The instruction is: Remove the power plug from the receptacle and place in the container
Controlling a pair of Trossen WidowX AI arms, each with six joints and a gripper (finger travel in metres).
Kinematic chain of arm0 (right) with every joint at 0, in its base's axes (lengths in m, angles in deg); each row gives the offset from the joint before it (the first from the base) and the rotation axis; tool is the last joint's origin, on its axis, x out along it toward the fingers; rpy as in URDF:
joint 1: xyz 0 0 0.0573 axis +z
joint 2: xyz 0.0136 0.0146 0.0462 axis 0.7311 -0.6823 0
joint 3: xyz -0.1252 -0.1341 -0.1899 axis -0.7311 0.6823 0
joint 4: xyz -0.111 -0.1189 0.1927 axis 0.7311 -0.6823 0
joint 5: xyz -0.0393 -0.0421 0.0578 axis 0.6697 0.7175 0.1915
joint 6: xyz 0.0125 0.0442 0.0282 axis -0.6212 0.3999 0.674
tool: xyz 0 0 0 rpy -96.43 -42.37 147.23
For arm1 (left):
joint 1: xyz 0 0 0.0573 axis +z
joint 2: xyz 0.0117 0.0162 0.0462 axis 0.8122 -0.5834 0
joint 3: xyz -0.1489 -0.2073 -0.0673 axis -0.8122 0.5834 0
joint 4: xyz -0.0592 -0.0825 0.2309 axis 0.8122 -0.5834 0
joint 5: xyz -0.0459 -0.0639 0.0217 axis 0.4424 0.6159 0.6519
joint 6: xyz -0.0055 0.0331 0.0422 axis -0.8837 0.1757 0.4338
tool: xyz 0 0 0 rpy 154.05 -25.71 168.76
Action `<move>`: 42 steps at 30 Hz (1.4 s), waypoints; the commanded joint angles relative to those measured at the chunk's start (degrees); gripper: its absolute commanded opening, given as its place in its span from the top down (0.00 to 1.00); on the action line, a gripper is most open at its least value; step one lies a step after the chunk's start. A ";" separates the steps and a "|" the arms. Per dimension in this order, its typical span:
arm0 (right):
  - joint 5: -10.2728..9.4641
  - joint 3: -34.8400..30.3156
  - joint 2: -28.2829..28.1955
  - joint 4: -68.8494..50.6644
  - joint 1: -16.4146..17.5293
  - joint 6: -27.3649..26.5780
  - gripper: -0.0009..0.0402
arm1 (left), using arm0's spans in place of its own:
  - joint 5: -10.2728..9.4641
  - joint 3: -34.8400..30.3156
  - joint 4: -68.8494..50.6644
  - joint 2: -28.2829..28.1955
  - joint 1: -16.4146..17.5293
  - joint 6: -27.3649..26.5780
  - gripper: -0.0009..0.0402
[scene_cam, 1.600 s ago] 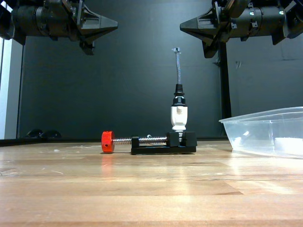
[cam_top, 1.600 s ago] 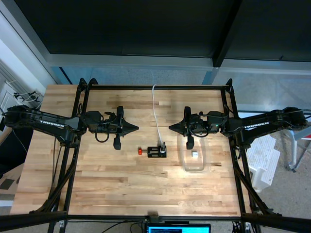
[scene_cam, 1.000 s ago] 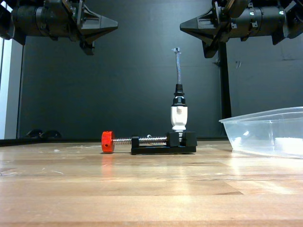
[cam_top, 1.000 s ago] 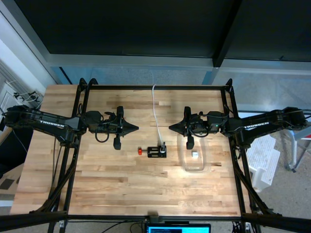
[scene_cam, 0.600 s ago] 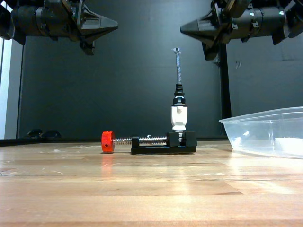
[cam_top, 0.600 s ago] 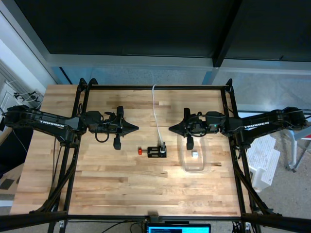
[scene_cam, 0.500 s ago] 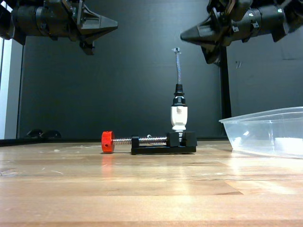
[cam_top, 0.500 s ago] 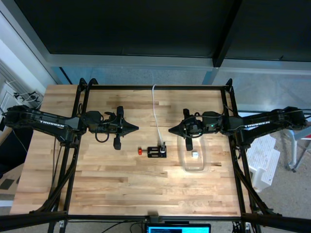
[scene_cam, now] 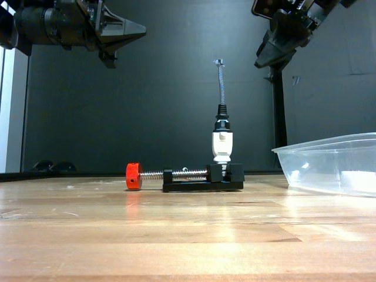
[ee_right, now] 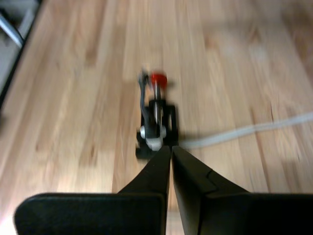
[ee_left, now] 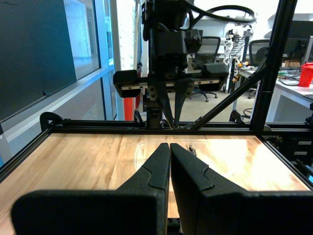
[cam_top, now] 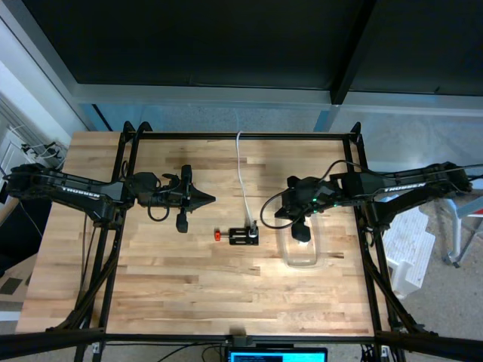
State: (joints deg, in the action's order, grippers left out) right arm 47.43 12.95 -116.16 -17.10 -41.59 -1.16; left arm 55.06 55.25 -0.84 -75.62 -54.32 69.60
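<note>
The receptacle (scene_cam: 202,177) is a black block with a red knob (scene_cam: 133,175) and a white socket (scene_cam: 221,145), near the table's middle (cam_top: 243,236). The power plug (scene_cam: 221,122) stands upright in that socket, its thin cord rising above it. The clear container (cam_top: 303,253) lies just right of the receptacle. My right gripper (cam_top: 263,214) is shut and empty, tilted down, high above and behind the plug (scene_cam: 262,62). Its wrist view looks down on the receptacle (ee_right: 155,125). My left gripper (cam_top: 213,200) hangs shut and empty, high to the left (scene_cam: 144,27).
A long white cable (cam_top: 243,173) runs from the receptacle to the table's far edge. A black frame rail (cam_top: 241,136) borders the table. Bare wood lies in front of the receptacle.
The right arm has pitched its gripper downward and swung it toward the receptacle. The left arm, plug and container have not moved.
</note>
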 commanded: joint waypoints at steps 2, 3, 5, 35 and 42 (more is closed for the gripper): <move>2.40 -5.07 -5.38 -5.68 1.92 1.38 0.84 | 0.02 0.00 0.00 -0.02 0.00 0.00 0.98; 2.64 -6.14 -6.51 -6.80 2.29 1.79 0.82 | 0.00 0.00 0.00 -0.02 0.02 0.00 0.98; 2.62 -7.91 -8.83 -7.91 2.54 3.04 0.75 | 0.02 0.00 0.00 -0.02 0.00 0.00 0.98; 2.73 -19.91 -31.34 -7.56 3.08 6.12 0.38 | 0.02 0.00 0.00 -0.02 0.00 0.00 0.98; 4.83 -19.54 -31.65 -7.34 3.13 5.57 0.38 | 0.00 0.00 0.00 -0.02 0.02 0.00 0.98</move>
State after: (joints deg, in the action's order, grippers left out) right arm 51.89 -6.81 -147.87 -24.44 -38.42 4.55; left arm 55.06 55.25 -0.84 -75.62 -54.32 69.60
